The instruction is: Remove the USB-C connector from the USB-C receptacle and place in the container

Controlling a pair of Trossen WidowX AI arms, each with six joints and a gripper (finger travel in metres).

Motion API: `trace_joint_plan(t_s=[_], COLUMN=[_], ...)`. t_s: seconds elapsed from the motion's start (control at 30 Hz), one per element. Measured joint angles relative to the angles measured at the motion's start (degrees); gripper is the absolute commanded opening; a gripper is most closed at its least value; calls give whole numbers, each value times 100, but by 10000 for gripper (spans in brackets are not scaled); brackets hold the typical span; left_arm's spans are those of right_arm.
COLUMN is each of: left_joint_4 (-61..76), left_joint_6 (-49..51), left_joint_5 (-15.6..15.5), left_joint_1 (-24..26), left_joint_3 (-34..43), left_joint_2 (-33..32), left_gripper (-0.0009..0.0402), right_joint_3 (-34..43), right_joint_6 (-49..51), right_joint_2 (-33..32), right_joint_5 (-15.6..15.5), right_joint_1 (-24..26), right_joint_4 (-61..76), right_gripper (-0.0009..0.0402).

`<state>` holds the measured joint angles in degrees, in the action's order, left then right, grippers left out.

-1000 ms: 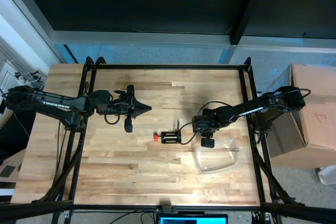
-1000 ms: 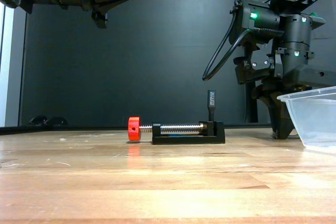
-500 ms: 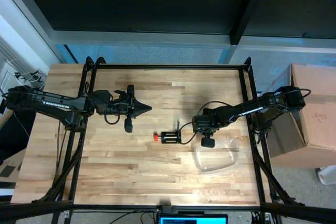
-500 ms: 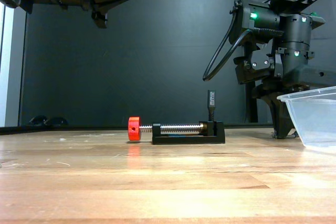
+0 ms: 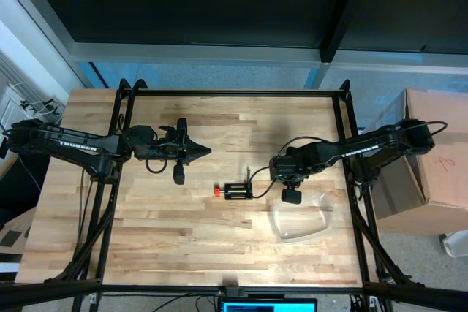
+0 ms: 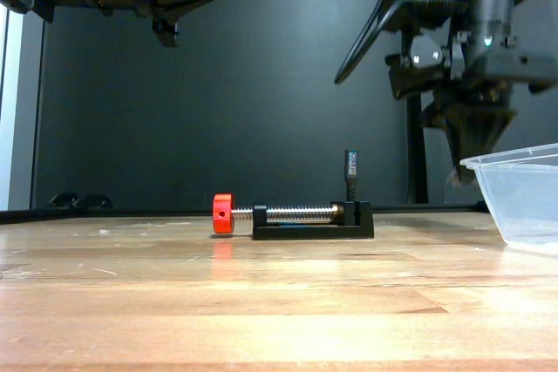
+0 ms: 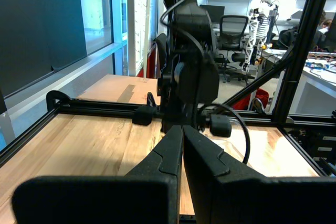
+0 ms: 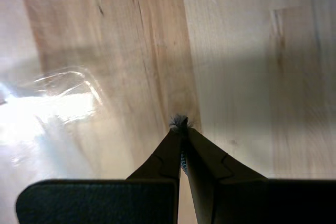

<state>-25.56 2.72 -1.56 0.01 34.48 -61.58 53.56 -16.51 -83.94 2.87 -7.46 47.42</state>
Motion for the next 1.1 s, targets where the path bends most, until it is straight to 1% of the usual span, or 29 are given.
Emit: trace_joint_plan(t_s=[0.13,0.37,0.47,0.53,0.6,0.67,0.87,0.97,1.03,1.1], left_joint_4=[0,2,2,0,2,0,2,2,2,2], left_joint_6=[-2,-2,-2,0,-2,-2,0,0,-2,0], left_joint_5=[-2,-2,0,0,-2,0,-2,0,0,0], left_joint_1=[0,0,0,0,0,0,0,0,0,0], left_joint_3=[2,0,2,2,2,2,2,0,2,0], left_joint_2=[-2,0,-2,-2,0,-2,0,0,0,-2], left_gripper=[0,0,0,0,0,0,0,0,0,0], right_joint_3=[350,656,656,656,656,656,656,656,656,656], right_joint_6=[-505,-1670,-2105,-2337,-2522,-2662,-2872,-2951,-2942,-2918], right_joint_2=[103,109,107,103,96,96,96,96,109,192], right_joint_5=[-9,-22,-74,-96,-101,-116,-98,-76,127,450], right_joint_1=[-444,-1856,-2312,-2553,-2715,-2809,-2846,-2848,-2844,-2833], right_joint_4=[350,496,498,487,483,481,468,463,461,448], right_gripper=[0,0,0,8,28,56,165,211,229,233])
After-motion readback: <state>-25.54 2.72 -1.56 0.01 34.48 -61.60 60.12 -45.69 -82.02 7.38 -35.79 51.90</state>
